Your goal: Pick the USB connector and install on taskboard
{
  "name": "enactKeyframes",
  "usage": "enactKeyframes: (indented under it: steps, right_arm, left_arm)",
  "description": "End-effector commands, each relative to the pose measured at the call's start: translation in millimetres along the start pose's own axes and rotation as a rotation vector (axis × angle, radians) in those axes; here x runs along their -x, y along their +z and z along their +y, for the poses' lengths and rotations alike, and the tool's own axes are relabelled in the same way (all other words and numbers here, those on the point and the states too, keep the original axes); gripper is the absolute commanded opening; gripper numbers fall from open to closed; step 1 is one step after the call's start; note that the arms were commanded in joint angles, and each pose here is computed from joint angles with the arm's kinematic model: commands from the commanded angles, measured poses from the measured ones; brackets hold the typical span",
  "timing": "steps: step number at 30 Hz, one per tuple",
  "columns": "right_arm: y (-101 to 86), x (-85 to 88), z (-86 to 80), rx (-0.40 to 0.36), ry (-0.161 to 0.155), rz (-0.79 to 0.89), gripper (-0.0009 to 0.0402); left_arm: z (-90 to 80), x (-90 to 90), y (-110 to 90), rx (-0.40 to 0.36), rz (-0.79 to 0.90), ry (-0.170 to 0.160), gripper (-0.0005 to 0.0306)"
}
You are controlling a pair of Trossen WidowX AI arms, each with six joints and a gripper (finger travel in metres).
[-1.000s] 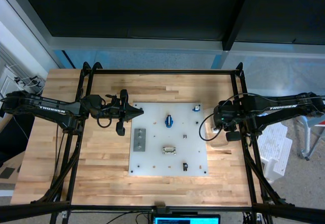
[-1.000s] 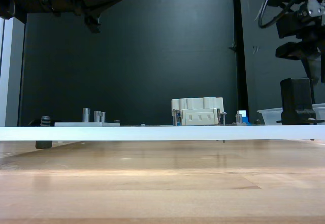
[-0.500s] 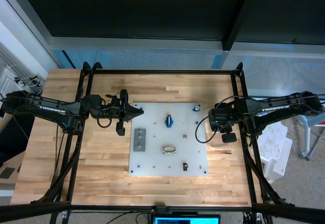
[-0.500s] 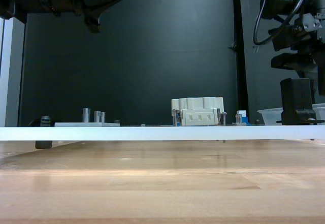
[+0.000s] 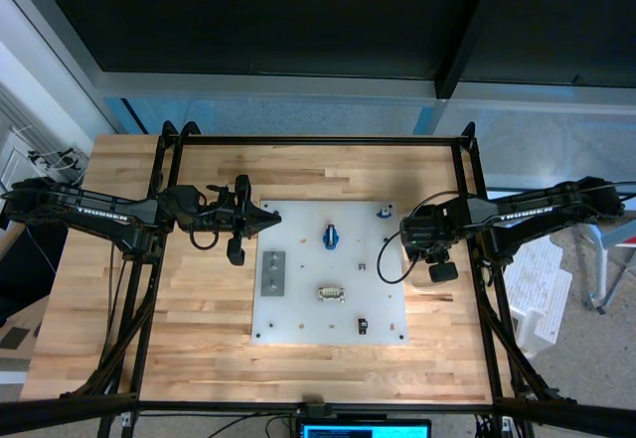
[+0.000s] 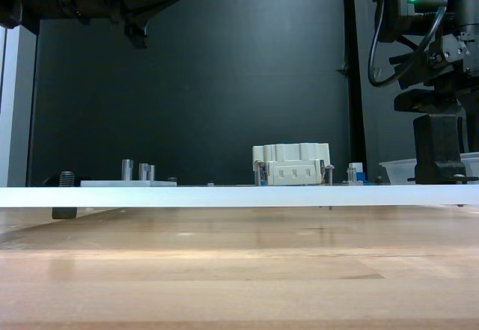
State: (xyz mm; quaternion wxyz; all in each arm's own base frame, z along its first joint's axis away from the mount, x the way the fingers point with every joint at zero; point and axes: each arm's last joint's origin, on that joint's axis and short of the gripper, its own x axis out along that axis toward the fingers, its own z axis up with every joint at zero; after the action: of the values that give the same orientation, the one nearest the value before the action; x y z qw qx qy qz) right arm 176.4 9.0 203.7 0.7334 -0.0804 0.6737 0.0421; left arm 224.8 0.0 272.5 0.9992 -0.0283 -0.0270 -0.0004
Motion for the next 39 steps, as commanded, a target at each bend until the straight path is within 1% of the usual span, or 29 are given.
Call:
enactKeyframes:
  steps: [1,7,20,24,33,36,39]
  right_arm:
    - [1.5,-3.4,0.0,0.002,0.002,0.019,0.0098]
    - [4.7,-9.3,-0.1,0.006,0.005,0.041,0.0098]
    - [5.5,-10.8,-0.2,0.006,0.005,0.044,0.0097]
    - [5.9,-11.7,-0.2,0.006,0.006,0.05,0.0076]
    - [5.7,-11.5,-0.2,0.006,0.006,0.051,-0.0001]
    - [5.6,-11.2,-0.1,0.006,0.006,0.049,0.0003]
    - [5.3,-10.7,-0.1,0.007,0.005,0.046,-0.0001]
  left_arm:
    - [0.0,0.0,0.0,0.0,0.0,0.0,0.0]
    - [0.0,0.0,0.0,0.0,0.0,0.0,0.0]
    - [0.0,0.0,0.0,0.0,0.0,0.0,0.0]
    - [0.1,0.0,0.0,0.0,0.0,0.0,0.0]
    - [0.0,0.0,0.0,0.0,0.0,0.0,0.0]
    - [0.1,0.0,0.0,0.0,0.0,0.0,0.0]
    - [0.0,0.0,0.1,0.0,0.0,0.0,0.0]
